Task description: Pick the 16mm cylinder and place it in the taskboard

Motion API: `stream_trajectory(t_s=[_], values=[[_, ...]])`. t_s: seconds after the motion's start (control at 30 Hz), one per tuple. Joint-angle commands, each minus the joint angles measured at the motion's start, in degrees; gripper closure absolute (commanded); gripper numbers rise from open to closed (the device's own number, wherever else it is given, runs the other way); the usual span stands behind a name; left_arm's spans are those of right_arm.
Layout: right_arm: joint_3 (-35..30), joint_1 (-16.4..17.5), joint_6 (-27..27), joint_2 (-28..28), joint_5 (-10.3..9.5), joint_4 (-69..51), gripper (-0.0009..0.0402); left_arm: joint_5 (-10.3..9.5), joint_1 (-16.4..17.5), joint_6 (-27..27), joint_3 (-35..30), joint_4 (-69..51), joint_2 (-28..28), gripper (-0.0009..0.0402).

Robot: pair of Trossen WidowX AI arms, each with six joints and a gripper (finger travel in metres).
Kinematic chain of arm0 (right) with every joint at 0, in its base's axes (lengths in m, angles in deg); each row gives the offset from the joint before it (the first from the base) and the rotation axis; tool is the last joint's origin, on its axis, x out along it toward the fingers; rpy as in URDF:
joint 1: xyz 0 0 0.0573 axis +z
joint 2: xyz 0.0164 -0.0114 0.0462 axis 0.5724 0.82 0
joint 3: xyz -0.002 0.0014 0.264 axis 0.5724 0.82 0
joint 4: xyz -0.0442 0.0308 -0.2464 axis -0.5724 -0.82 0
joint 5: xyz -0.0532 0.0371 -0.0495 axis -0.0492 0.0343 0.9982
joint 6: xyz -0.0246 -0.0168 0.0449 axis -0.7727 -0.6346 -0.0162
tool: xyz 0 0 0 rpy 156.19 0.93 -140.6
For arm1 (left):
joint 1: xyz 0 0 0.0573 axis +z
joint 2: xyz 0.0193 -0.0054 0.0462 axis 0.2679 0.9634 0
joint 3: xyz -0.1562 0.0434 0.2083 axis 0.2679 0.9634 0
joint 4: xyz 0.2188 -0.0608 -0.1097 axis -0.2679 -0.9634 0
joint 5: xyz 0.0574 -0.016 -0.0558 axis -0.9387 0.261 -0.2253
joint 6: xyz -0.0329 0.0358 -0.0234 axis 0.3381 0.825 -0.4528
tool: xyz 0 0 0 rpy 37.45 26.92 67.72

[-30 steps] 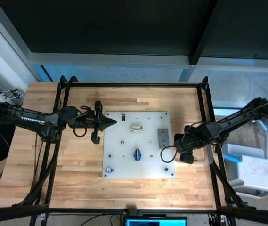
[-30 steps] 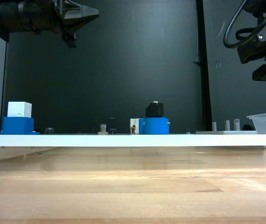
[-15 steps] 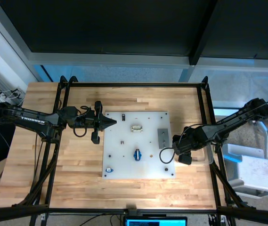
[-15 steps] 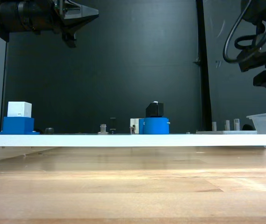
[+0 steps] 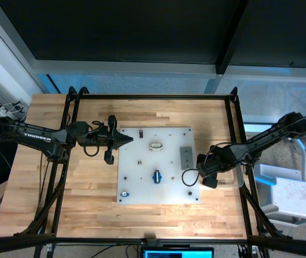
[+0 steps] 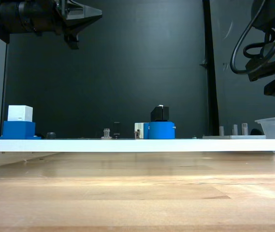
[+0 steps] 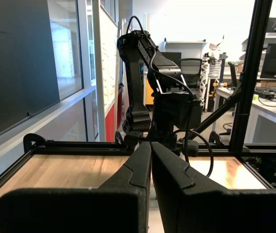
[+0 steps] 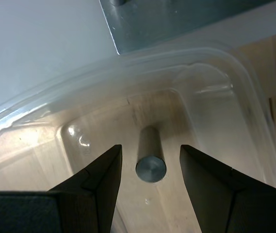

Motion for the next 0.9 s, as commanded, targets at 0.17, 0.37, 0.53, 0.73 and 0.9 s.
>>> stream_trajectory(t_s=[0.17, 0.37, 0.53, 0.73, 0.9], values=[[0.9, 0.0, 0.0, 0.0, 0.09, 0.8, 0.0229, 0.02, 0.0, 0.0, 0.0, 0.0, 0.0, 0.0393], [1.0, 0.0, 0.0, 1.7, 0.46, 1.8, 0.0229, 0.00, 0.0, 0.0, 0.0, 0.0, 0.0, 0.0393], [1.0, 0.0, 0.0, 2.3, 0.46, 2.5, 0.0229, 0.00, 0.0, 0.0, 0.0, 0.0, 0.0, 0.0393], [1.0, 0.0, 0.0, 2.7, 0.44, 2.5, 0.0229, 0.02, 0.0, 0.0, 0.0, 0.0, 0.0, 0.0393], [1.0, 0.0, 0.0, 2.7, 0.44, 2.5, 0.0229, 0.00, 0.0, 0.0, 0.0, 0.0, 0.0, 0.0393]])
